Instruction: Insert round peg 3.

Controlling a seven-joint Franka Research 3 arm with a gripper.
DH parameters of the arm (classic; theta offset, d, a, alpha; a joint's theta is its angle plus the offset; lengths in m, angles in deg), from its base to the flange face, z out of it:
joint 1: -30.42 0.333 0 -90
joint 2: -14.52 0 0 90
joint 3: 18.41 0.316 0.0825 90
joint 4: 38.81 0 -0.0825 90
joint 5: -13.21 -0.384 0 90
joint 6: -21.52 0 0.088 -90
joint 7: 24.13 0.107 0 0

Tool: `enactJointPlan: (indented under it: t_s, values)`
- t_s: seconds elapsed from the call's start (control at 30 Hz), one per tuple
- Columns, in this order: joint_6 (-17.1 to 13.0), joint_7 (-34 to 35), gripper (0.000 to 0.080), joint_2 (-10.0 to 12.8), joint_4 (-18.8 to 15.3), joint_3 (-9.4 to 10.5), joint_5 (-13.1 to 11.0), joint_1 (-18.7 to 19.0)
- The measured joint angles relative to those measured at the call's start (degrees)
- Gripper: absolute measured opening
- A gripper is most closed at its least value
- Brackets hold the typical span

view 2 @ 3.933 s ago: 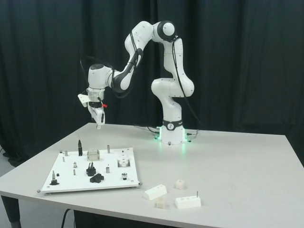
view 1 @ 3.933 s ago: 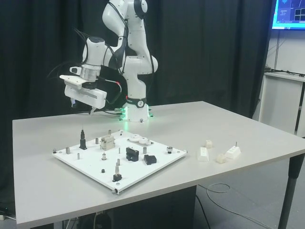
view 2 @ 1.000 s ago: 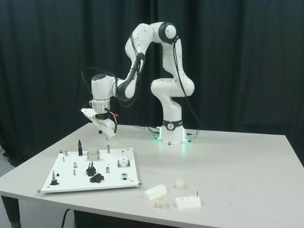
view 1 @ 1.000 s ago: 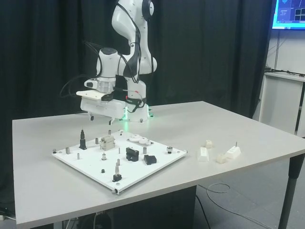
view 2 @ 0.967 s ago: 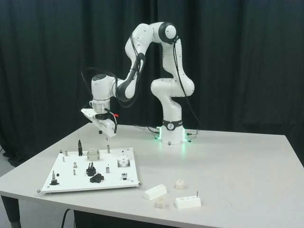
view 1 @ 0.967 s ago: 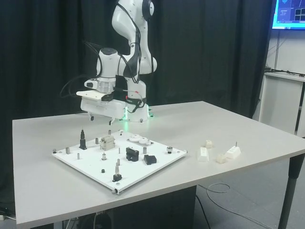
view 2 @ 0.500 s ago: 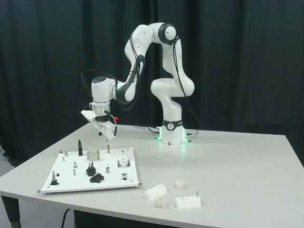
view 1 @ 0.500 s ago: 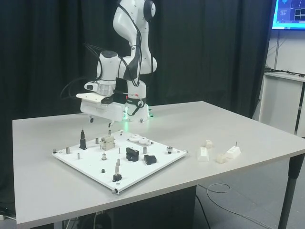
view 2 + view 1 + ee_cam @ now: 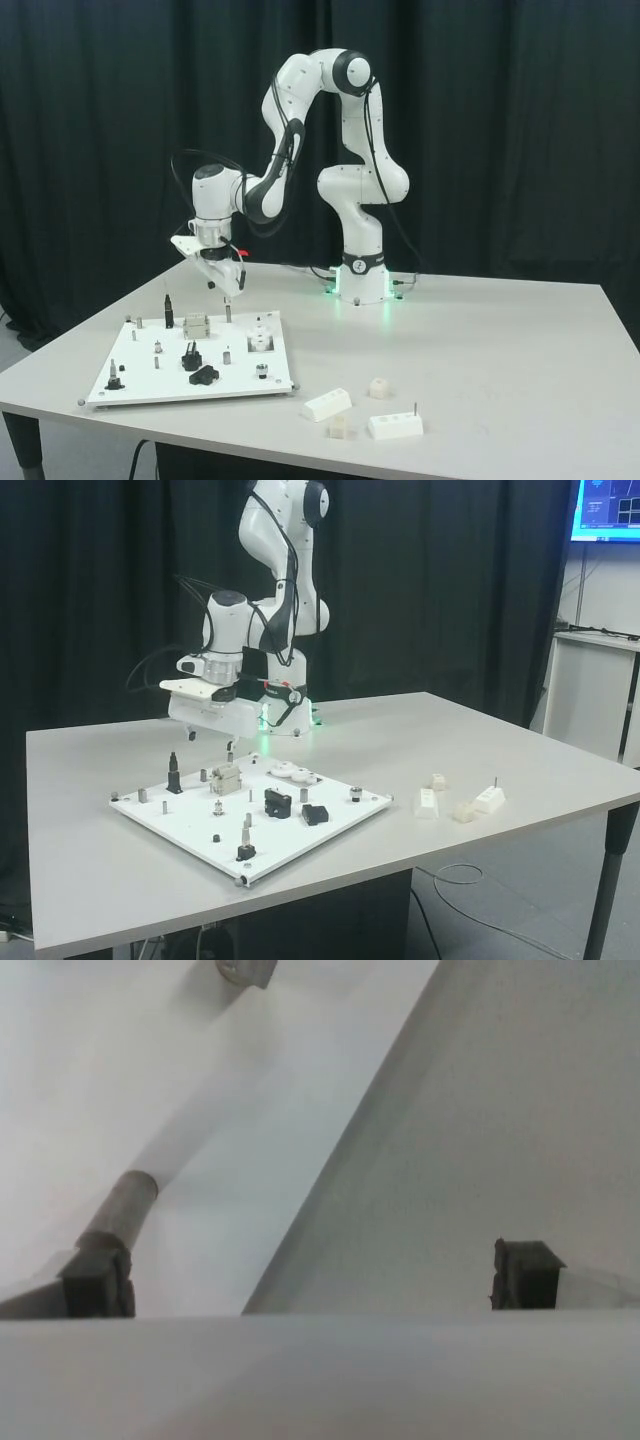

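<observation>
While my gripper point(image 9: 310, 1278) hangs with fingers spread wide and gripping nothing above the white board's point(image 9: 250, 815) far edge, I see the grey round peg point(image 9: 120, 1210) upright there, just beside one black fingertip point(image 9: 97, 1282)

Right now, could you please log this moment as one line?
tool: open, empty | peg: upright on board, beside one fingertip | phase: approach

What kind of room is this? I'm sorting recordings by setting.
Probably a robotics lab or test cell: a white arm bolted on a grey table, a white board of small assembly fixtures, and black curtains all round.
</observation>
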Motion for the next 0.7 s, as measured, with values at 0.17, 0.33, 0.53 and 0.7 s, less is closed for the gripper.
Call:
enactJointPlan:
  t_s: [0.17,0.33,0.53,0.7]
  values:
    - [-0.5,-0.5,0.08,0.6,0.0,0.03,-0.6,0.0]
    - [-1.0,-1.0,0.08,1.2,0.0,0.03,-1.5,0.0]
    - [-1.1,-1.9,0.08,1.4,0.1,0.0,-2.0,0.0]
    - [-1.1,-2.5,0.08,1.5,0.1,-0.02,-2.0,0.0]
